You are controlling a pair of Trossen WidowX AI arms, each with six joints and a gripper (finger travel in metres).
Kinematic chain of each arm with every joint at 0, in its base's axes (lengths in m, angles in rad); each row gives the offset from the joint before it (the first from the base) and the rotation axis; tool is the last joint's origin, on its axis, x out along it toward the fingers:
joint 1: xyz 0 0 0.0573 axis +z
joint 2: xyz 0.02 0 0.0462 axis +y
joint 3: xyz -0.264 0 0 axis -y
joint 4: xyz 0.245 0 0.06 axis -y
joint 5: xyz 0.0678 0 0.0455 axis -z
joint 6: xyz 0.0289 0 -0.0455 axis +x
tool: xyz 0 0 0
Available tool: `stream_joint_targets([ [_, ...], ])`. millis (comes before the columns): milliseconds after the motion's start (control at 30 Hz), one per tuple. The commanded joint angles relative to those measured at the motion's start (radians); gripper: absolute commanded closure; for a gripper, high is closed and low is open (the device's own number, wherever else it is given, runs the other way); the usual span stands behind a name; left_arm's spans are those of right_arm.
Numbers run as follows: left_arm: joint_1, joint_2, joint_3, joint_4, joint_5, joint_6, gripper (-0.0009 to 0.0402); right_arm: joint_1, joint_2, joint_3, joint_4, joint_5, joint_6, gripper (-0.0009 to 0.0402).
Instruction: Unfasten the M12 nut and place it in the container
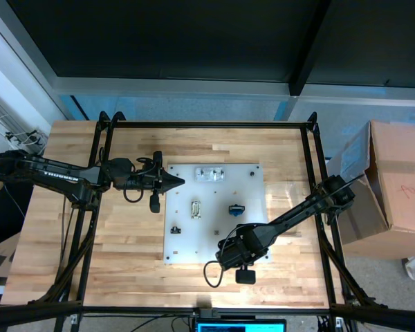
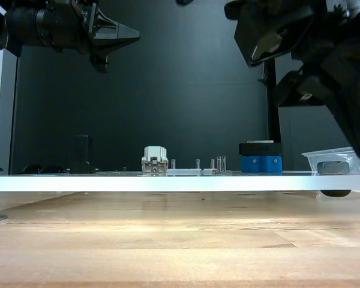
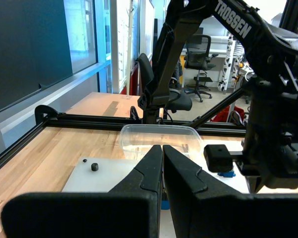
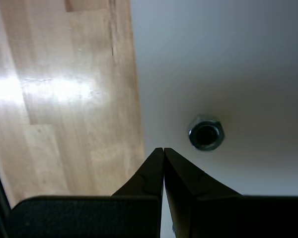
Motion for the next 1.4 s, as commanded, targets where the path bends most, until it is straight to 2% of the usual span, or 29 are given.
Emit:
stream_joint_targets([
  [33, 0.0, 0.0, 0.0, 0.0, 0.0, 0.0, 0.0393, 0.0, 0.0, -0.015, 0.014, 0.003, 0.001, 0.0393],
  [100, 0.0, 0.0, 0.0, 0.0, 0.0, 0.0, 0.0393, 0.0, -0.001, -0.022, 0.017, 0.007, 0.0, 0.0394],
  [200, 0.0, 0.0, 0.0, 0.0, 0.0, 0.0, 0.0393, -0.002, -0.003, -0.033, 0.015, 0.05, 0.008, 0.0394],
  [300, 0.0, 0.0, 0.0, 0.0, 0.0, 0.0, 0.0393, -0.003, -0.012, -0.035, 0.015, 0.058, 0.018, 0.0393],
  [400, 0.0, 0.0, 0.0, 0.0, 0.0, 0.0, 0.0393, -0.004, -0.02, -0.035, 0.003, 0.09, 0.025, 0.0393],
  [867, 0.0, 0.0, 0.0, 0.0, 0.0, 0.0, 0.0393, -0.004, -0.029, -0.051, 0.003, 0.092, 0.013, 0.0394],
  [900, 0.0, 0.0, 0.0, 0.0, 0.0, 0.0, 0.0393, -0.005, -0.029, -0.053, -0.003, 0.117, 0.004, 0.0394],
  [1000, 0.0, 0.0, 0.0, 0.0, 0.0, 0.0, 0.0393, -0.006, -0.04, -0.054, -0.068, 0.304, 0.034, 0.0393],
  [1033, 0.0, 0.0, 0.0, 0.0, 0.0, 0.0, 0.0393, -0.006, -0.044, -0.054, -0.086, 0.34, 0.049, 0.0394],
  [1100, 0.0, 0.0, 0.0, 0.0, 0.0, 0.0, 0.0393, -0.006, -0.057, -0.053, -0.105, 0.371, 0.081, 0.0393],
  [1167, 0.0, 0.0, 0.0, 0.0, 0.0, 0.0, 0.0393, -0.006, -0.068, -0.053, -0.105, 0.36, 0.096, 0.0393],
  [1233, 0.0, 0.0, 0.0, 0.0, 0.0, 0.0, 0.0393, -0.006, -0.077, -0.053, -0.101, 0.308, 0.093, 0.0393],
  [1400, 0.0, 0.0, 0.0, 0.0, 0.0, 0.0, 0.0393, -0.006, -0.096, -0.053, -0.064, 0.055, 0.075, 0.0393],
])
